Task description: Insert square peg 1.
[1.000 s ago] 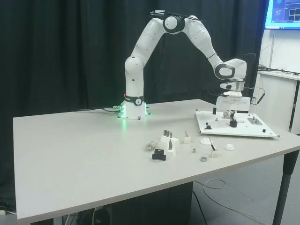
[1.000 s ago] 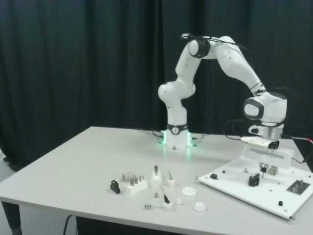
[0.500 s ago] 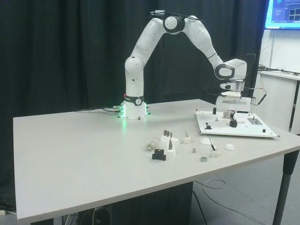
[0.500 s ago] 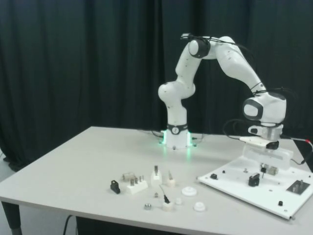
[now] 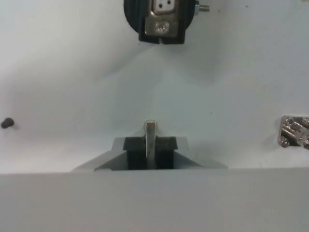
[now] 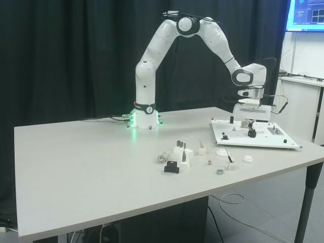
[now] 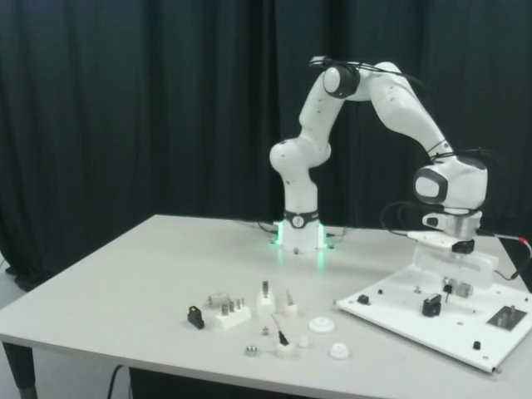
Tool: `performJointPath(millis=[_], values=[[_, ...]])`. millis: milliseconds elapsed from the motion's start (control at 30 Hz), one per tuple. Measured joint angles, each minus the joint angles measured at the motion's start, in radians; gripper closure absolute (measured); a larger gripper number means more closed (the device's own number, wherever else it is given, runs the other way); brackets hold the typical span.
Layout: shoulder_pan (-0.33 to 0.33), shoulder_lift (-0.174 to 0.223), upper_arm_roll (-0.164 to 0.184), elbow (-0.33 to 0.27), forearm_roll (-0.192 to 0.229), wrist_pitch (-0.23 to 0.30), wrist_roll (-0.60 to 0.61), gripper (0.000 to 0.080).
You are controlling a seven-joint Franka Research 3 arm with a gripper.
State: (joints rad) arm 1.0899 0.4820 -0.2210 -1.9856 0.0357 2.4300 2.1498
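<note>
My gripper [image 5: 150, 155] is shut on a thin grey square peg [image 5: 150, 137] that stands upright between the black fingers [image 5: 133, 151]. The peg's tip hangs just above the white board [image 5: 72, 72]; I cannot tell whether it touches. In the first room view the gripper [image 6: 249, 123] is over the middle of the board [image 6: 263, 140] at the table's right end. The second room view shows the gripper [image 7: 451, 288] low over the board [image 7: 397, 321]. A black socket block [image 5: 160, 21] is fixed to the board a short way from the peg.
Grey screws [image 5: 294, 131] and a small black stud [image 5: 6, 123] sit on the board. A black block [image 7: 431, 306] and a grey plate [image 7: 507, 316] are also mounted there. Several loose white and black parts [image 6: 179, 154] lie mid-table. The arm's base [image 6: 144, 117] glows green.
Almost nothing differs. The wrist has shifted very slightly over the board, and the gripper still holds the peg.
</note>
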Motion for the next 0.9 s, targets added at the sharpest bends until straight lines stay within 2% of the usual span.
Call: performJointPath(millis=[300, 567, 900], values=[[0.043, 0.005, -0.037, 0.0, 0.0, 0.0, -0.048, 0.0767], [0.058, 0.007, -0.052, 0.0, 0.002, 0.0, -0.048, 0.0767], [0.076, 0.009, -0.081, 0.0, 0.046, -0.001, -0.029, 0.0767]])
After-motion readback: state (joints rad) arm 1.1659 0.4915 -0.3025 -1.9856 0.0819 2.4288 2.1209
